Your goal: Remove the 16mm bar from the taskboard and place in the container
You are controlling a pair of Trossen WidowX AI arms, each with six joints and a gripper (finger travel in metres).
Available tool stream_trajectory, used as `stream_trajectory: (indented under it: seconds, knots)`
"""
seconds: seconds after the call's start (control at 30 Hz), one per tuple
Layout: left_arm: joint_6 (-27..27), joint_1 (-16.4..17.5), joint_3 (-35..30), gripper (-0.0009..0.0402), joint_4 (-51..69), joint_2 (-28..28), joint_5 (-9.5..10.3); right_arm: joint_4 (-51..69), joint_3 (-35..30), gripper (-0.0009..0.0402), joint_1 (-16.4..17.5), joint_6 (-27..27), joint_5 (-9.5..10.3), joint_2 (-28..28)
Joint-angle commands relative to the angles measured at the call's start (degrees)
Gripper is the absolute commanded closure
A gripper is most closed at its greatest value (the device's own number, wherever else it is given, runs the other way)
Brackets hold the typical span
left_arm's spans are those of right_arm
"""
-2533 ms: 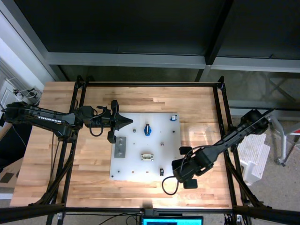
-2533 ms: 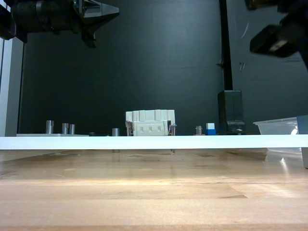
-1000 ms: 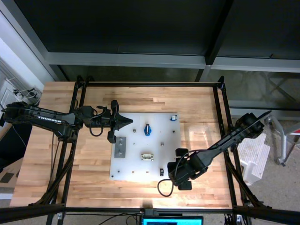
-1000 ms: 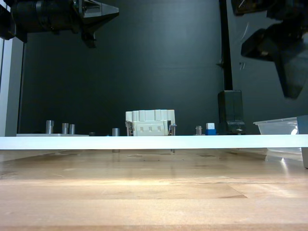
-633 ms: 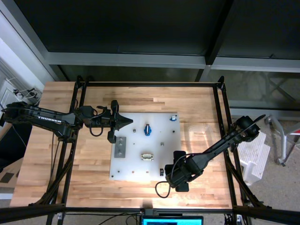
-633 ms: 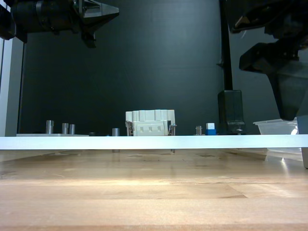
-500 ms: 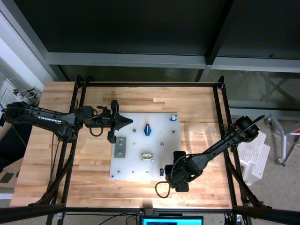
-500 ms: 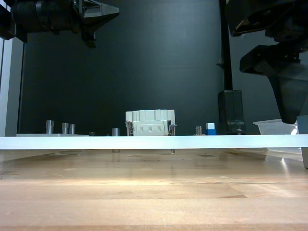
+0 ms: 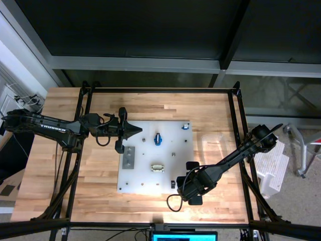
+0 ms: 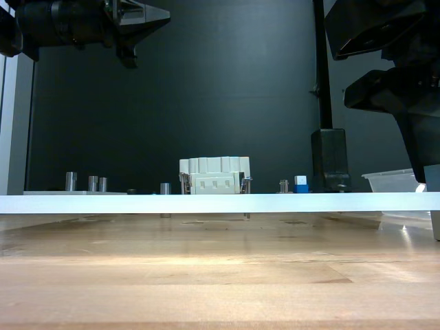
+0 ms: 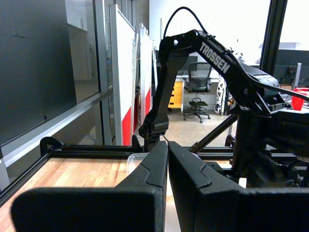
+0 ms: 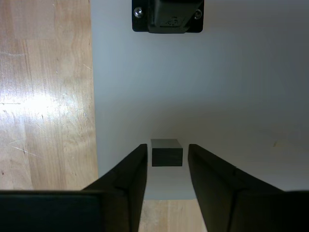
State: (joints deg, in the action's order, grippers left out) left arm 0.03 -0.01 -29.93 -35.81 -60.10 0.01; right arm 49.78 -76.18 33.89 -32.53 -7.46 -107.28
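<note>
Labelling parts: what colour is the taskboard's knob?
Blue knob, high view. Left gripper shut by taskboard's far-left corner; right gripper open over near edge.

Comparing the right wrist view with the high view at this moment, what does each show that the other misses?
Only the right wrist view shows the small dark grey metal bar standing between the right gripper's open fingers, touching neither. Only the high view shows the clear plastic container beside the board, the blue knob, the grey rectangular metal block and the left gripper near the board's far left corner. Both show the flat white taskboard, the wooden table and the right gripper.
</note>
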Motion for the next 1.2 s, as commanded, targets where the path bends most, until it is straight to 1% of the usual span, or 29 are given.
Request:
stream_trajectory:
  seconds: [0.03,0.23,0.43,0.63,0.97,1.2]
  knots:
    - [-0.02,0.02,-0.02,0.0393,-0.04,-0.02,0.0,0.02,0.02,0.0317,0.0,-0.02,0.0,0.24]
    - [0.0,0.02,-0.02,0.0393,-0.04,-0.02,0.0,0.02,0.02,0.0362,0.02,-0.02,0.0,0.37]
    - [-0.02,0.02,-0.02,0.0393,-0.04,-0.02,0.0,0.17,0.02,0.0387,0.0,0.02,0.02,1.49]
    - [0.0,0.0,-0.02,0.0393,-0.02,-0.02,0.0,0.76,0.02,0.0394,-0.04,0.22,0.02,4.92]
    - [0.0,0.02,-0.02,0.0393,-0.02,-0.02,0.0,5.38,0.0,0.0393,-0.57,0.2,-0.02,13.27]
    - [0.0,0.02,-0.02,0.0393,-0.02,-0.02,0.02,7.02,0.02,0.0393,-0.68,0.24,-0.02,15.52]
